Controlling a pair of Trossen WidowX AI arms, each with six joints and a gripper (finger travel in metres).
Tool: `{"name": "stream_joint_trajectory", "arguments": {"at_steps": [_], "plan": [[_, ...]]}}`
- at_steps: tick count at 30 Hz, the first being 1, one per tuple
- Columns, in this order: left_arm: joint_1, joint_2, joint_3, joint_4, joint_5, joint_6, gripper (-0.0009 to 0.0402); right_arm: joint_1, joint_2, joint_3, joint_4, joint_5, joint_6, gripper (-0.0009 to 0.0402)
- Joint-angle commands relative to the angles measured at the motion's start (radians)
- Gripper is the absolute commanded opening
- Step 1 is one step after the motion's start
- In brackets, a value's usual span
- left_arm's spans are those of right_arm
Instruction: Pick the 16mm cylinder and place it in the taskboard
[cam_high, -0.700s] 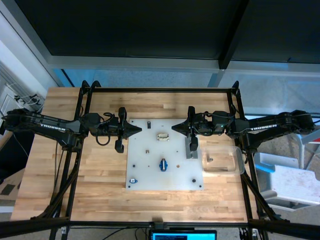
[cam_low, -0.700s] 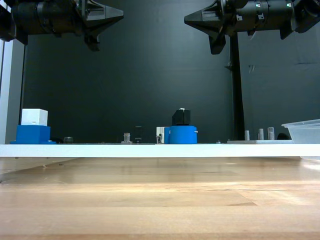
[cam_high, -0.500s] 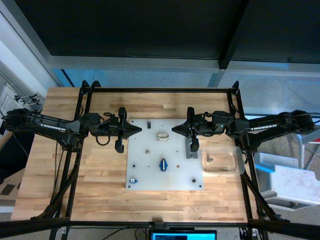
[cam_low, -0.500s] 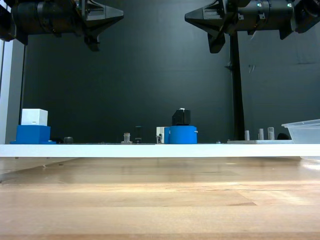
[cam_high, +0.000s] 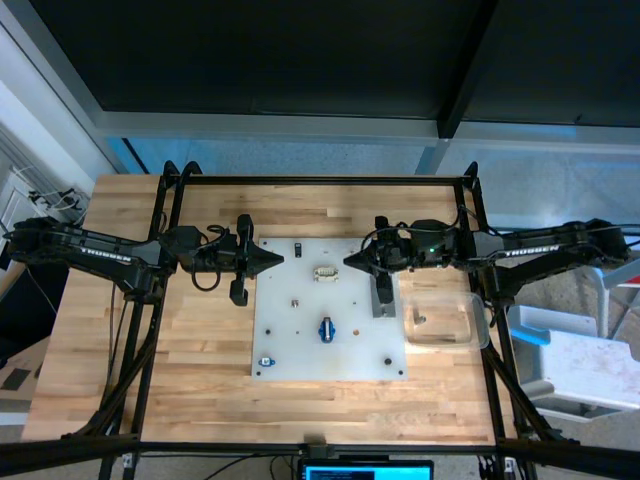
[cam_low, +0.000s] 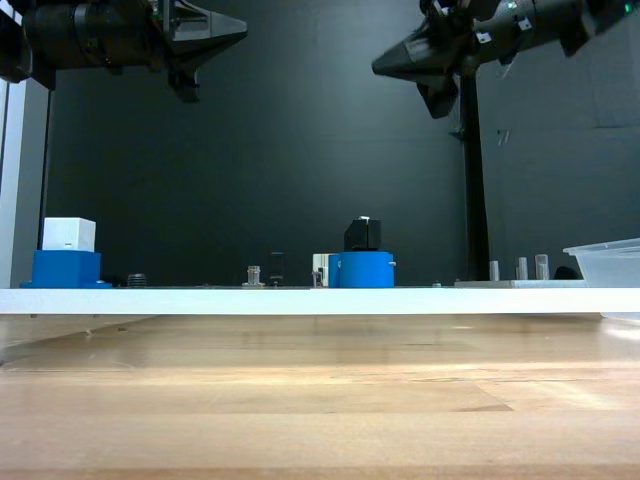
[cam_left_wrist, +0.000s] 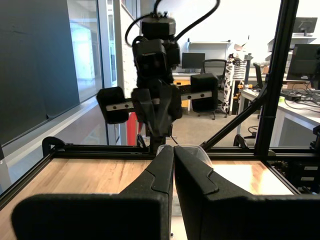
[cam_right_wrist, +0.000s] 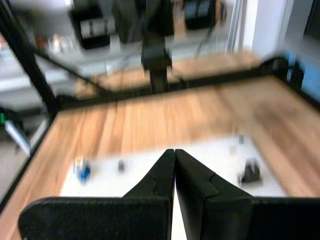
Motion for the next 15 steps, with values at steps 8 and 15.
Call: {"name": "stream_joint_trajectory", "arguments": {"at_steps": [8,15], "plan": [[0.0,0.0,0.0,0.0,0.0,0.0,0.0,0.066,0.0,0.234,-0.563,0.003,0.045,0.0],[0.0,0.0,0.0,0.0,0.0,0.0,0.0,0.078,0.001,0.316,-0.828,0.029,0.11,0.0]]}}
